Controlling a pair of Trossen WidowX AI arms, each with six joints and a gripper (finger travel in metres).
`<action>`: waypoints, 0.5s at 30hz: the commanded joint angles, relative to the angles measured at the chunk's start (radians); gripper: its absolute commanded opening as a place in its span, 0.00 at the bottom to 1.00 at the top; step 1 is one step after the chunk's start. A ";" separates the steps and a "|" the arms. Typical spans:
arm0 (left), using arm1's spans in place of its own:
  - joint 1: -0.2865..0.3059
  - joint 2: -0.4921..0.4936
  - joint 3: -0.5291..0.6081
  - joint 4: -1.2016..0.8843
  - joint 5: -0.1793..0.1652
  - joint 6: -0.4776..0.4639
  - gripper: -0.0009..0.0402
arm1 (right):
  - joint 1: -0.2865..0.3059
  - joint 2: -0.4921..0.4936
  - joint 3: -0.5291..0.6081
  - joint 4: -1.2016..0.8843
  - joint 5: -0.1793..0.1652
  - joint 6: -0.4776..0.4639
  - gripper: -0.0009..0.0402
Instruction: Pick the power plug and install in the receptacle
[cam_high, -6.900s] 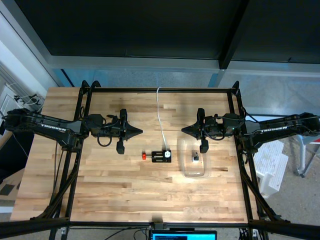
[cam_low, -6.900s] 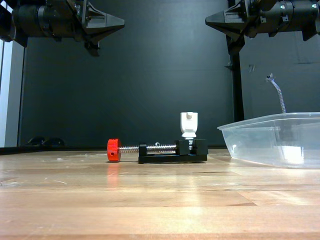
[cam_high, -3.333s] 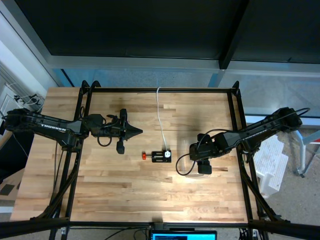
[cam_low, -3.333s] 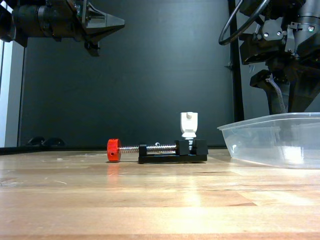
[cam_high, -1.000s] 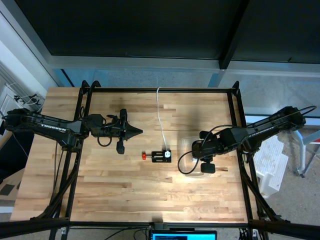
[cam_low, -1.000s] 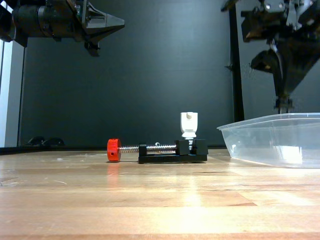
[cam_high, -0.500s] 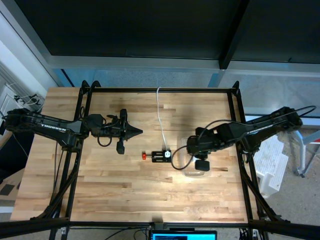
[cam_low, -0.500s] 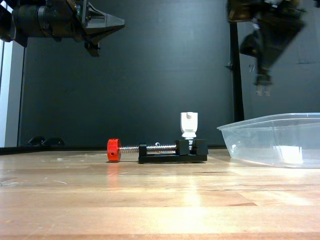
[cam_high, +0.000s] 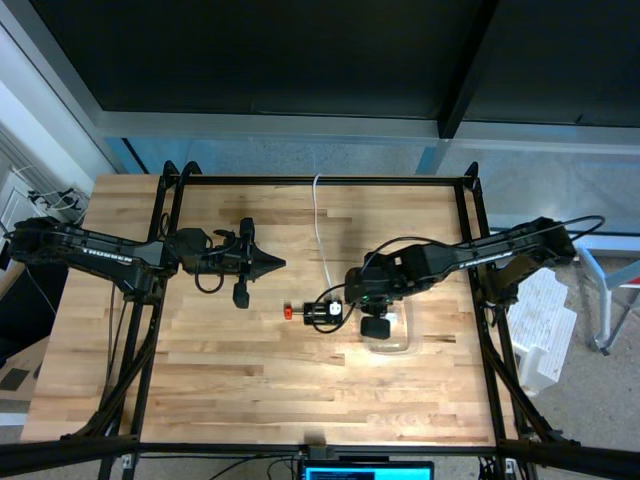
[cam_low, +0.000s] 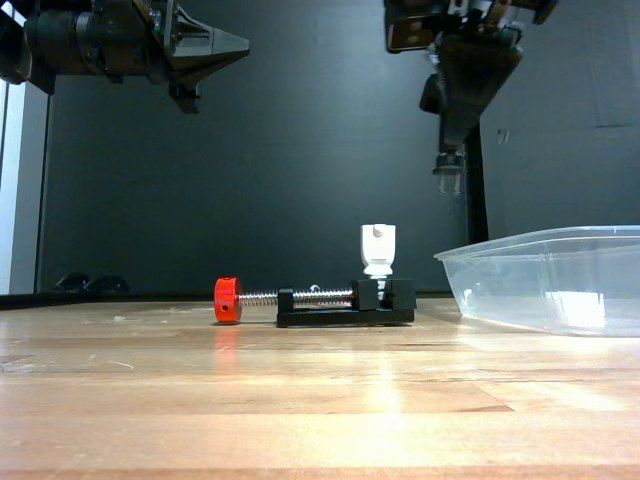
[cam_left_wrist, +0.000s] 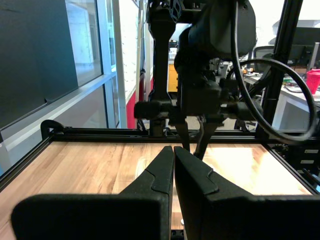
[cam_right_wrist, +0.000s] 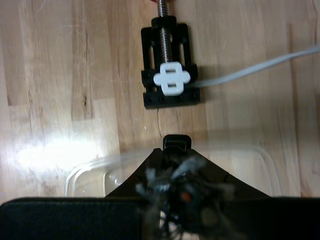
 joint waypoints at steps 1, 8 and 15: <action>0.000 0.000 0.000 0.000 0.000 0.000 0.02 | -0.009 0.045 0.044 -0.004 -0.003 -0.007 0.02; 0.000 0.000 0.000 0.000 0.000 0.000 0.02 | -0.018 0.126 0.130 -0.005 -0.007 -0.029 0.02; 0.000 0.000 0.000 0.000 0.000 0.000 0.02 | -0.028 0.185 0.177 -0.003 -0.006 -0.059 0.02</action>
